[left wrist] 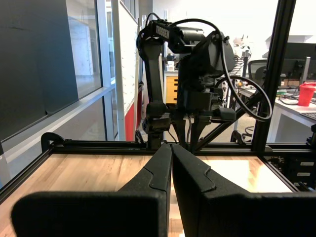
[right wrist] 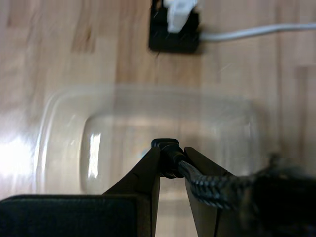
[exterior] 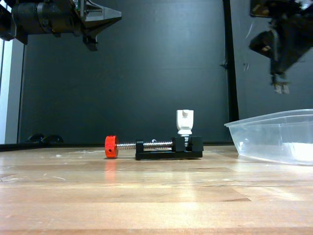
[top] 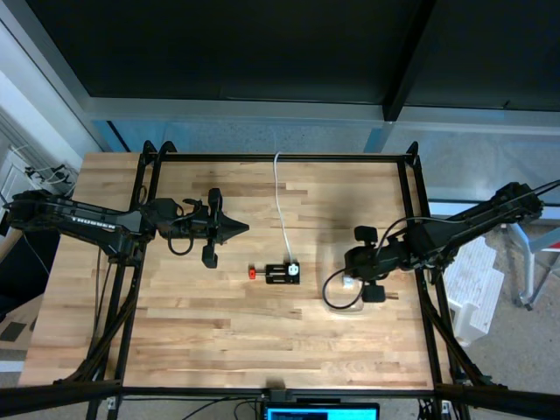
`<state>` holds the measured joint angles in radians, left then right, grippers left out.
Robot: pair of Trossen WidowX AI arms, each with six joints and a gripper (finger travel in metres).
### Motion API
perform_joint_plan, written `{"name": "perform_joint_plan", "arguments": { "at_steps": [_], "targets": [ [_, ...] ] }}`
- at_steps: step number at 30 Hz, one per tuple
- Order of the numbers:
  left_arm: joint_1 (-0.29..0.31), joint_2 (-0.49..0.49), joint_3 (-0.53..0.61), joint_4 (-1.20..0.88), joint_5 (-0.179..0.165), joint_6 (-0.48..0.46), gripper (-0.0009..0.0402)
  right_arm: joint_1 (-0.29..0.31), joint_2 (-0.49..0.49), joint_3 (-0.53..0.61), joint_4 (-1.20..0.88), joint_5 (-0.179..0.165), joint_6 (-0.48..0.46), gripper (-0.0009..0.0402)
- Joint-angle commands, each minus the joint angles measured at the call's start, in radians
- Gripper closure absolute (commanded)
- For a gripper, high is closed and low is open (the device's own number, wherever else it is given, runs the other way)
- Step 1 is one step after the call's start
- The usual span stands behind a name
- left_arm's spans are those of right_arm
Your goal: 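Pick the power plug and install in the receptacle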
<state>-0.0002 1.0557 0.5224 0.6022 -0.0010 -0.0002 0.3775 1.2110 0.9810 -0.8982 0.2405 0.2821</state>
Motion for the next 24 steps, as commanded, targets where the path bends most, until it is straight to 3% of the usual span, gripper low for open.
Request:
{"name": "perform_joint_plan", "arguments": {
  "at_steps": [1,15,24],
  "targets": [
    [0.0,0.0,0.0,0.0,0.0,0.0,0.0393,-0.013,0.053,0.048,0.002,0.005,-0.003,0.0393],
    [0.0,0.0,0.0,0.0,0.0,0.0,0.0393,-0.109,0.323,0.291,0.035,0.004,-0.03,0.0393],
    [0.0,0.0,0.0,0.0,0.0,0.0,0.0393,-0.14,0.436,0.384,0.052,0.004,-0.061,0.0393]
  ]
}}
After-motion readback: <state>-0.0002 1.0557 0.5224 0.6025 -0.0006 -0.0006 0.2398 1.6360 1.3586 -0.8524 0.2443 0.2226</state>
